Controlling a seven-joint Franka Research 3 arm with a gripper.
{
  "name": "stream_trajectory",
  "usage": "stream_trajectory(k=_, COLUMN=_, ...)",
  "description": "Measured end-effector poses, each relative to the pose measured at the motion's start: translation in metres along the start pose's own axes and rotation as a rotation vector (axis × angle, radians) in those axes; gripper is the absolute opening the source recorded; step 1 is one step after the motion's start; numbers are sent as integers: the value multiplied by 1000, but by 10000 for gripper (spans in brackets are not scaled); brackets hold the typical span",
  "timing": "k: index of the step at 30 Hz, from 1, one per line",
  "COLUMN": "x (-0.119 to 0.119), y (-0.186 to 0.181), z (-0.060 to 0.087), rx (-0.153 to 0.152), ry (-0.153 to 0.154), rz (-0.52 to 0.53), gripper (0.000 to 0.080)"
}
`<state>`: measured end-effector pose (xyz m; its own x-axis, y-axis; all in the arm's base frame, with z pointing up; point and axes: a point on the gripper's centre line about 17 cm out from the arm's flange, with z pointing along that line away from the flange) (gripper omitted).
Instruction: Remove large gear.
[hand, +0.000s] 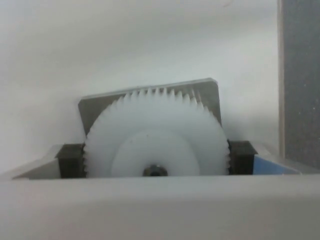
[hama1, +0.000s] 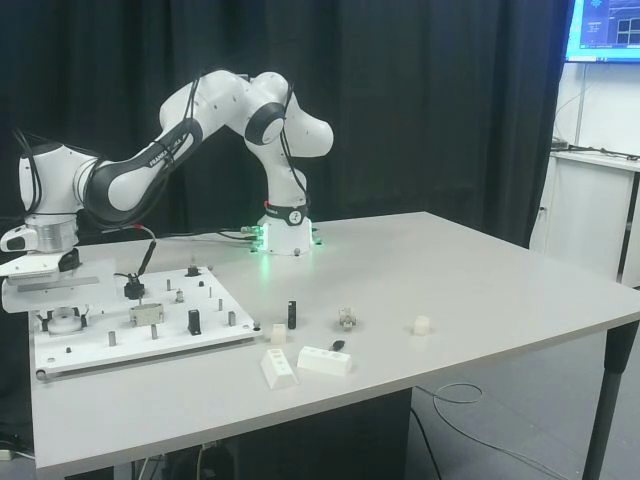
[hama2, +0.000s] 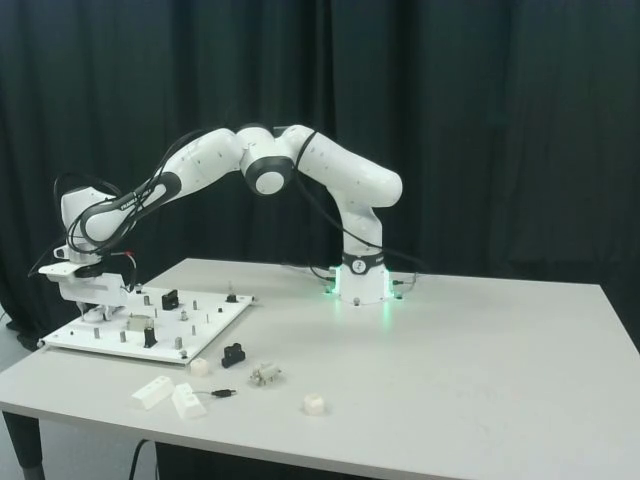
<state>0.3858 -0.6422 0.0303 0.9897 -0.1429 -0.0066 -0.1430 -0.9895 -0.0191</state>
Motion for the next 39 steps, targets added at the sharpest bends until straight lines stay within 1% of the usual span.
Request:
stream_trajectory(k=29, x=1, y=0, z=-1, rx=-3, ry=-1, rz=2, gripper=599)
stream_trajectory(k=39, x=2, y=0, z=-2, rx=-8, ry=-1, rz=56, gripper=598)
